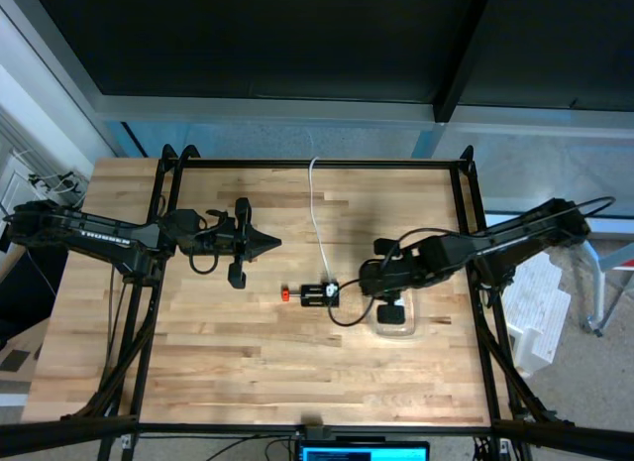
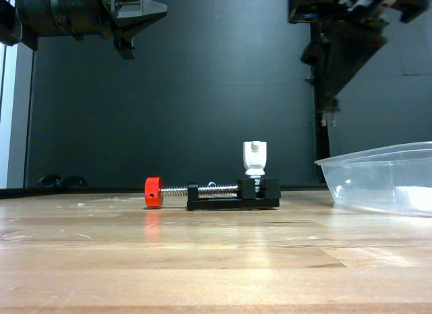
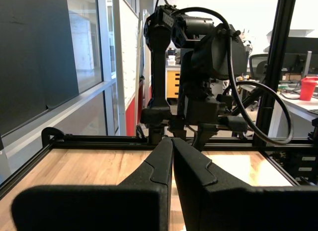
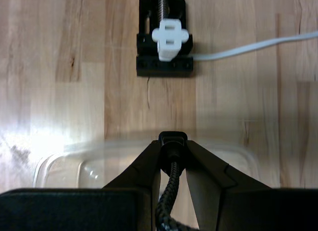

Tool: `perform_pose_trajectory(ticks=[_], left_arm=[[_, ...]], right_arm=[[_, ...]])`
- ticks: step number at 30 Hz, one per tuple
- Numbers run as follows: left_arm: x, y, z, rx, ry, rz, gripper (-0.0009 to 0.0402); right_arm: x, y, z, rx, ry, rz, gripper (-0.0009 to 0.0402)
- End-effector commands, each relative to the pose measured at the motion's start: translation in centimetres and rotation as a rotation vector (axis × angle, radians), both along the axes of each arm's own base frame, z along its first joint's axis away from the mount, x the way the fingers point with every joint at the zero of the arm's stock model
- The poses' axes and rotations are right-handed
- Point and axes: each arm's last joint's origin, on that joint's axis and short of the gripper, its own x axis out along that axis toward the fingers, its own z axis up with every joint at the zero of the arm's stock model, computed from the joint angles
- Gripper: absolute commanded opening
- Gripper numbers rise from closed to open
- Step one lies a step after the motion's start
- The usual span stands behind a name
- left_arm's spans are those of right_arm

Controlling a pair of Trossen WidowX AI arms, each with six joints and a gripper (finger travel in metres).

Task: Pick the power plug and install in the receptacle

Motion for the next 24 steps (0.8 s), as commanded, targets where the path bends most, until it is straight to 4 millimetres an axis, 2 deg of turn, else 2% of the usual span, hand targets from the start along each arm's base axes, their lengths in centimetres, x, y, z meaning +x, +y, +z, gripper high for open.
perform_pose_trajectory(ticks=[1, 14, 24], left_arm=[[0.0, 0.0, 0.0, 0.000, 0.000, 0.000, 0.0000], [0.0, 0.0, 0.0, 0.000, 0.000, 0.000, 0.0000], [0.0, 0.0, 0.0, 0.000, 0.000, 0.000, 0.0000]], right_arm=[[1.4, -0.1, 0.1, -0.007, -0.003, 0.002, 0.0000], [6.0, -0.5, 0.1, -0.024, -0.006, 0.005, 0.0000], [8.1, -0.3, -0.4, -0.017, 0.000, 0.026, 0.0000]])
